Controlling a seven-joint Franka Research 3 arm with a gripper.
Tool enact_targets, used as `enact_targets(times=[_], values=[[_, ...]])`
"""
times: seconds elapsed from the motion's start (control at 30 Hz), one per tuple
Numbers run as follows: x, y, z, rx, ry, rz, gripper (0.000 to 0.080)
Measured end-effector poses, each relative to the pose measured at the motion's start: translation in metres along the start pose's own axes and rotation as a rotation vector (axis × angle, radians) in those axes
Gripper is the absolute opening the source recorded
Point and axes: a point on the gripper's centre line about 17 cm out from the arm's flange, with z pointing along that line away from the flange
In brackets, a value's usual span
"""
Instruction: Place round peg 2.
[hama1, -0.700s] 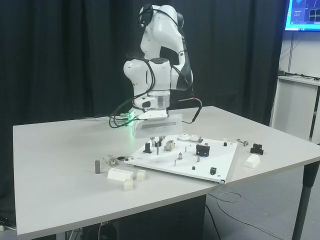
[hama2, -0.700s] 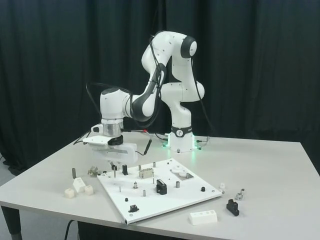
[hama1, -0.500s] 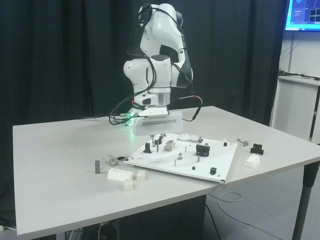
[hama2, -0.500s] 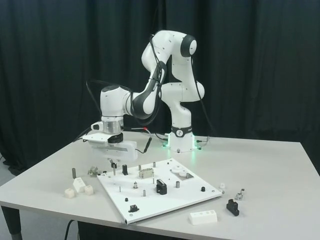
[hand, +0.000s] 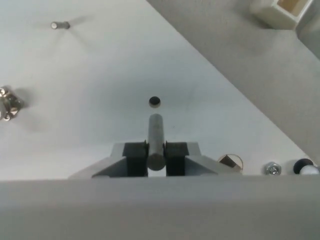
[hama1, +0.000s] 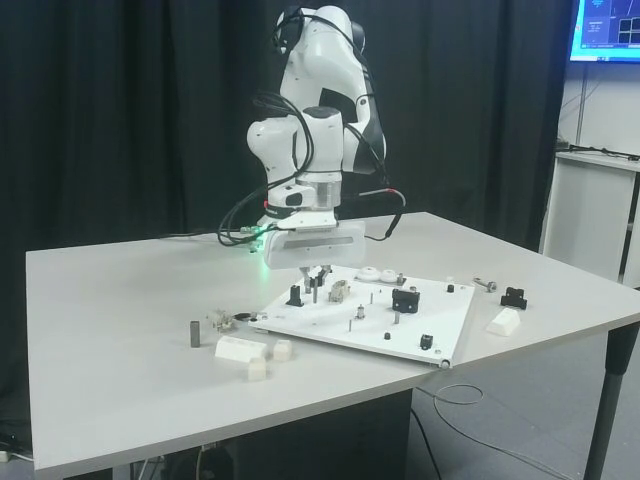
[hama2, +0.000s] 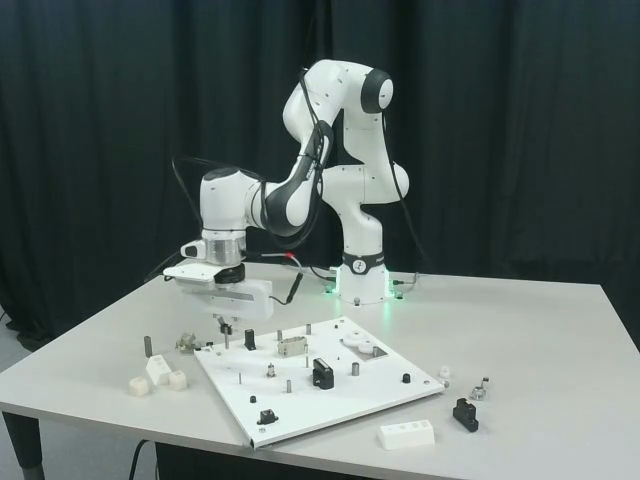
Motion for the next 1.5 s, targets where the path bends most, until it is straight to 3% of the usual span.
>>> enact_targets(times=[0.93, 1.23, 1.5], values=[[0.009, -0.004, -0.004, -0.003, 0.014, -0.012, 0.0074], [0.022, -0.031, -0.011, 0.007, 0.029, -0.053, 0.0074], [0.031, -0.079, -0.017, 0.046, 0.038, -0.061, 0.0074]])
